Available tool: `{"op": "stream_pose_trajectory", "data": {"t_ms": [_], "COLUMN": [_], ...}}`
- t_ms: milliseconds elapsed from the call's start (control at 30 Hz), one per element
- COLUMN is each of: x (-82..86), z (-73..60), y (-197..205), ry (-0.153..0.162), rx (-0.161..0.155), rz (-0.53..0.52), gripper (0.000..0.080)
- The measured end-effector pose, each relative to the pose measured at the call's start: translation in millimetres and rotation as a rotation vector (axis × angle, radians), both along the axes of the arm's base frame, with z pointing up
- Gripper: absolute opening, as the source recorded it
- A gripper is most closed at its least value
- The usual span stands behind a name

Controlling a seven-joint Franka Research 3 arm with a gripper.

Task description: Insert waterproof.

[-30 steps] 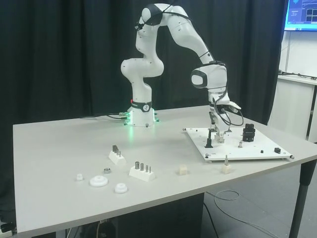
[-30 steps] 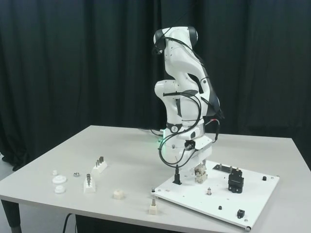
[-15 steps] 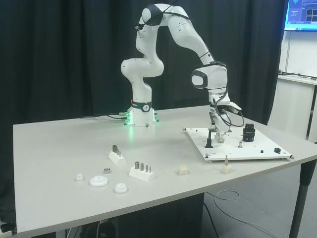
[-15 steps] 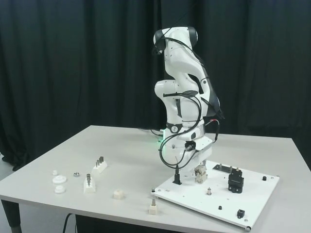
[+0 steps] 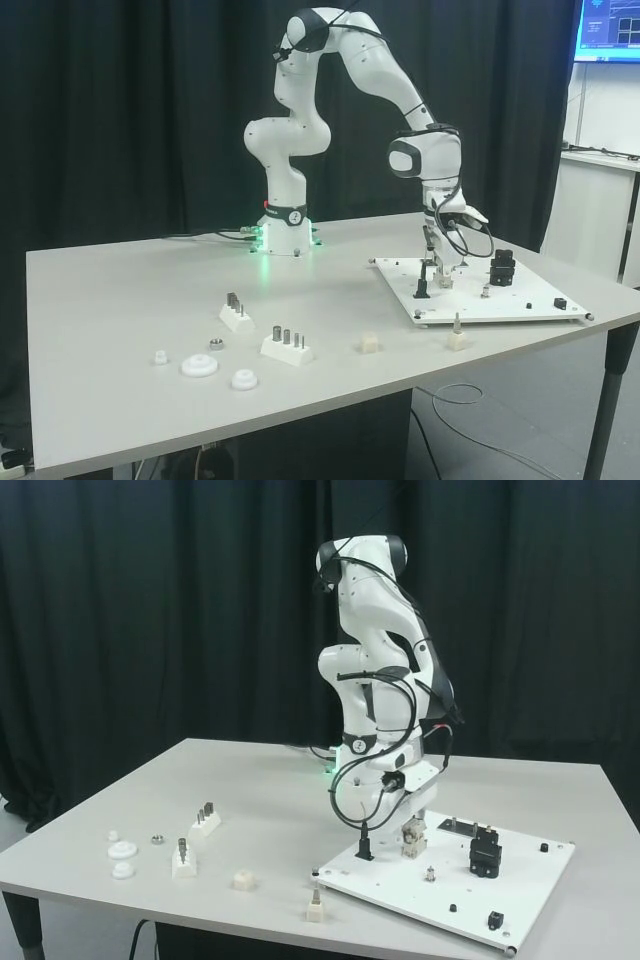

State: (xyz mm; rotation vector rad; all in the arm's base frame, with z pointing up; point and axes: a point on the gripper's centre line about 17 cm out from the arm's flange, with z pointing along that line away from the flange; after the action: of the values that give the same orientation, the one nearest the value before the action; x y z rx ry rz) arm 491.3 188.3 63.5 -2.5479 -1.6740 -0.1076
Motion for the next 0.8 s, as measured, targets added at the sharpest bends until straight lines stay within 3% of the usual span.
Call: {"op": "stream_pose_trajectory", "data": {"t_ms": [367, 800], "x": [-4.6, -3.0], "z": [-0.1, 0.4], "y": [4.0, 5.2], "ry": [0.017, 0.007], "rx": [0.009, 0.009], "rz": [-0.013, -0.009], "gripper": [0.0619, 0.0619]}}
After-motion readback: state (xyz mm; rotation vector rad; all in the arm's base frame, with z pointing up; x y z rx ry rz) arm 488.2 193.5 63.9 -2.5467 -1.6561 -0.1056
